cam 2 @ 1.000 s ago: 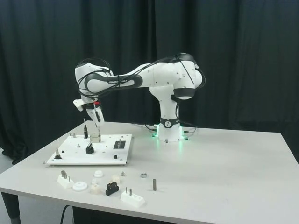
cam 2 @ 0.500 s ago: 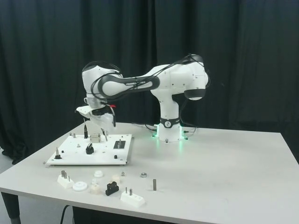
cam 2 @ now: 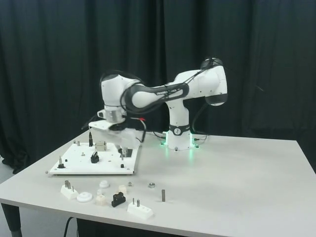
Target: Place round peg 2.
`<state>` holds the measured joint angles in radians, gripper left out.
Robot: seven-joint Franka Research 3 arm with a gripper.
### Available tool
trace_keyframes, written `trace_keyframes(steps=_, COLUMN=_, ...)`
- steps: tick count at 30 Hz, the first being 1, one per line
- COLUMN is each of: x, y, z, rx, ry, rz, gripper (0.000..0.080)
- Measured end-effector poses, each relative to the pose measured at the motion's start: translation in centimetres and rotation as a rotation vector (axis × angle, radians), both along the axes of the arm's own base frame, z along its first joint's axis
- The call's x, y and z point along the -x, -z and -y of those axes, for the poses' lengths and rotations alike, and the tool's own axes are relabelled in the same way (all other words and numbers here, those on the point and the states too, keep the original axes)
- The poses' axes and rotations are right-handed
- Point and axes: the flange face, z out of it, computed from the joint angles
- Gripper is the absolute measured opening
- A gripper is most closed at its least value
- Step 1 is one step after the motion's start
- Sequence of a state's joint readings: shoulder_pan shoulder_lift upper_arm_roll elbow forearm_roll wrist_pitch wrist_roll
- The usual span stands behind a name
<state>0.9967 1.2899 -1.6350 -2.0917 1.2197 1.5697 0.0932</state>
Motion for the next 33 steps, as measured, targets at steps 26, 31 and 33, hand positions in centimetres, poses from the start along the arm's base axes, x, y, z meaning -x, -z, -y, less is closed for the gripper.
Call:
trace_keyframes(steps=26, x=-6.9, y=4.4, z=-10.5, rx=0.015, ry=-0.306, rz=0.055, gripper=0.0071)
trace_keyframes(steps=31, x=-7.4, y=4.6, z=-11.8, rx=0.009, ry=-0.329, rz=0.069, gripper=0.0071)
trace_keyframes(steps=33, x=-7.6, y=4.8, z=-12.3, rx=0.006, ry=-0.338, rz=0.073, gripper=0.0071)
